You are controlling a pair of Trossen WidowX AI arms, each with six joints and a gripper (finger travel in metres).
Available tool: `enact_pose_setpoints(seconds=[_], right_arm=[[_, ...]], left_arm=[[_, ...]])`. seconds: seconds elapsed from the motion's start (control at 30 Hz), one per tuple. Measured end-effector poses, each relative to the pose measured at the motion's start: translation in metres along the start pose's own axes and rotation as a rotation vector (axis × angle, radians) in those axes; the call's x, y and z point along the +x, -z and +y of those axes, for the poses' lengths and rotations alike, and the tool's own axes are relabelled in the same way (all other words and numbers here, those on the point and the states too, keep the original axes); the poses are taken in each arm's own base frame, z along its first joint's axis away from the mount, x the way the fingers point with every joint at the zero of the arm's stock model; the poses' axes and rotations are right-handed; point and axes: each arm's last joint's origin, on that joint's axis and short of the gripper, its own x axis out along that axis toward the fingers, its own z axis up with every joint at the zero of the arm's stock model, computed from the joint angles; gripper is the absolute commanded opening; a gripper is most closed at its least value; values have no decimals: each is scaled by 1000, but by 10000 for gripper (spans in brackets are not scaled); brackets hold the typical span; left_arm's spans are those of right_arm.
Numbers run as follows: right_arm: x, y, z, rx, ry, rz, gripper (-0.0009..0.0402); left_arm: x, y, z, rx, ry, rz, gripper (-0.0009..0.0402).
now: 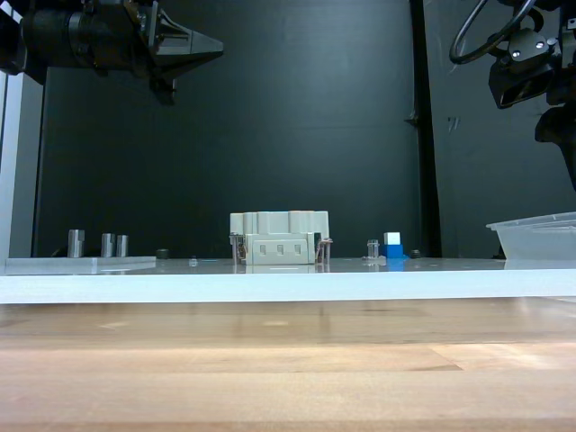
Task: Remove the HAN10-E connector and place it in the container
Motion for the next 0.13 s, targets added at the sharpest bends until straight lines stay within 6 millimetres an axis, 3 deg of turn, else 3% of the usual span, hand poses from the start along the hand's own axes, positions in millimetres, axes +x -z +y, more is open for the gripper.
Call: enact_pose_setpoints(seconds=[0.13], right_arm=[[0, 0, 0, 0, 0, 0, 287]], left_arm=[[0, 0, 0, 0, 0, 0, 0]])
